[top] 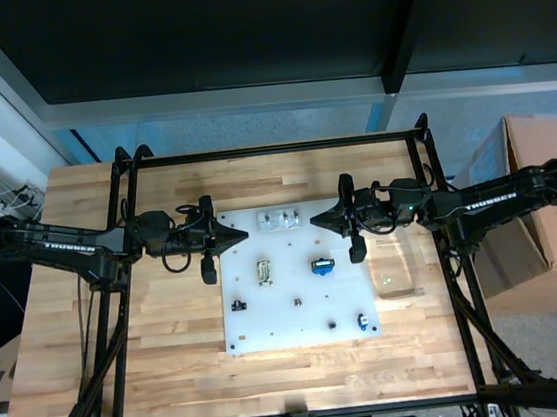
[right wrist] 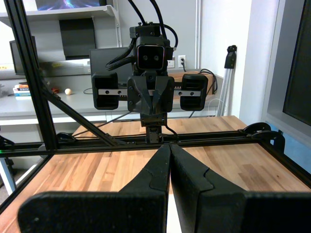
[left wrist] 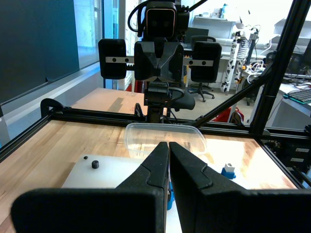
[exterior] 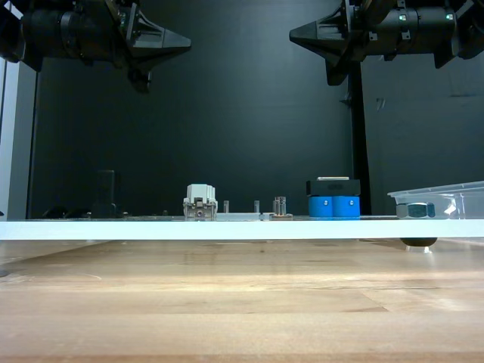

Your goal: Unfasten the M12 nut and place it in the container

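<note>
The small silver nut (exterior: 417, 209) sits on its stud at the white board's near right edge (top: 362, 320), outside the clear container (top: 392, 265). In the low view the nut only overlaps the container (exterior: 454, 198) behind it. My left gripper (top: 244, 234) hangs shut high over the board's far left edge, pointing right, with nothing held. My right gripper (top: 313, 223) hangs shut high over the board's far middle, pointing left, also with nothing held. The wrist views show each pair of fingers pressed together: left gripper (left wrist: 168, 145), right gripper (right wrist: 170, 146). The container (left wrist: 165, 138) lies beyond the left fingers.
The white board (top: 262, 326) carries a grey connector (top: 264, 272), a blue block (top: 321, 264), a silver post (top: 297, 302) and a black post (left wrist: 95, 164). A black frame (top: 272, 150) rings the wooden table. A cardboard box (top: 545, 208) stands off to the right.
</note>
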Tool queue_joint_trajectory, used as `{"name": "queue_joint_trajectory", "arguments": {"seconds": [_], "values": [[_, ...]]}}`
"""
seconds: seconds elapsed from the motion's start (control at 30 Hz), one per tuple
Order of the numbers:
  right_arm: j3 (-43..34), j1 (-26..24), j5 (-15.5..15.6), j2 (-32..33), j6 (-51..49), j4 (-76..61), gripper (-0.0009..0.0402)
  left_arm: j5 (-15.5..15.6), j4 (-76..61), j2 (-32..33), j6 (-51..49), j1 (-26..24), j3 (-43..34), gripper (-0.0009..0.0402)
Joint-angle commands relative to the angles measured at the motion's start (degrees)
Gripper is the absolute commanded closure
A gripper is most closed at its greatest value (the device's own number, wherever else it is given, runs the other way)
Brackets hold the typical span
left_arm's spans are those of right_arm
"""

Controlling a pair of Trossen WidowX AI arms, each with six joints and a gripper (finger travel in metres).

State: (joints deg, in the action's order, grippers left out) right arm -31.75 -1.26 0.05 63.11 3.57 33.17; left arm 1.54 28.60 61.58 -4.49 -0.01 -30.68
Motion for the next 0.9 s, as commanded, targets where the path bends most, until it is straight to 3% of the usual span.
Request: {"name": "queue_joint_trajectory", "arguments": {"seconds": [0.03,0.37,0.53,0.67,0.8,0.9], "values": [[0.00,0.02,-0.02,0.00,0.00,0.02,0.0393,0.00,0.00,0.02,0.02,0.00,-0.02,0.0393],[-0.02,0.02,-0.98,0.02,-2.43,0.50,0.0393,0.02,0.00,0.02,0.02,0.00,-0.02,0.0393],[-0.28,0.13,4.33,0.04,7.34,-0.94,0.0393,0.00,0.02,0.02,0.02,0.00,-0.02,0.0393],[-2.58,1.51,6.60,0.20,6.91,-10.45,0.0393,0.00,-0.02,0.02,0.02,0.00,-0.04,0.0393],[-5.77,5.75,6.40,0.33,6.91,-23.19,0.0393,0.00,-0.02,0.02,0.02,0.00,-0.02,0.0393],[-8.85,10.64,3.98,0.33,7.06,-34.03,0.0393,0.00,0.00,0.02,0.02,0.00,-0.02,0.0393]]}}
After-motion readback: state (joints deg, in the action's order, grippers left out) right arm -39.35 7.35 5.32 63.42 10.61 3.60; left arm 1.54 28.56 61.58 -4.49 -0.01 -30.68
